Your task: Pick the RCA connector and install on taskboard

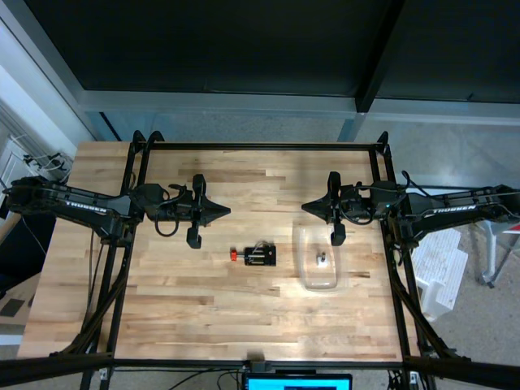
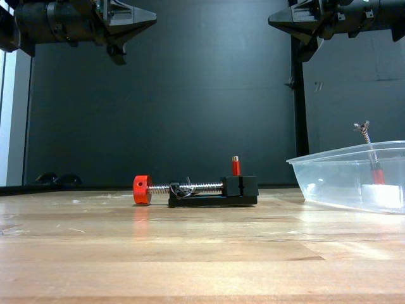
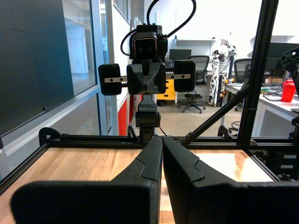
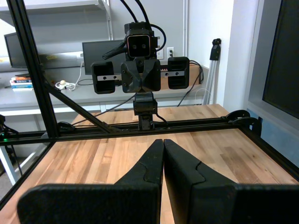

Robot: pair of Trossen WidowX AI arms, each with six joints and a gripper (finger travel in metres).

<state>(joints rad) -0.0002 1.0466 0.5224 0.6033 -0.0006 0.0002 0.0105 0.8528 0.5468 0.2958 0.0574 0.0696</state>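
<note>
A: Where's the RCA connector [image 1: 322, 259]?
B: In the clear tray [image 1: 318, 282], apart from the taskboard [image 1: 260, 255]. Picking hasn't begun, I'd say.
A: Grippers?
B: Left gripper [image 1: 226, 211] and right gripper [image 1: 305, 208] hover high, fingers pressed together. The right probably must open and descend; the tray walls crowd the grasp

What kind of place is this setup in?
Probably a robotics lab: black-framed wooden table, black office chair and dark computer monitor nearby. Both shut, the left tool and right tool hang high over it.
</note>
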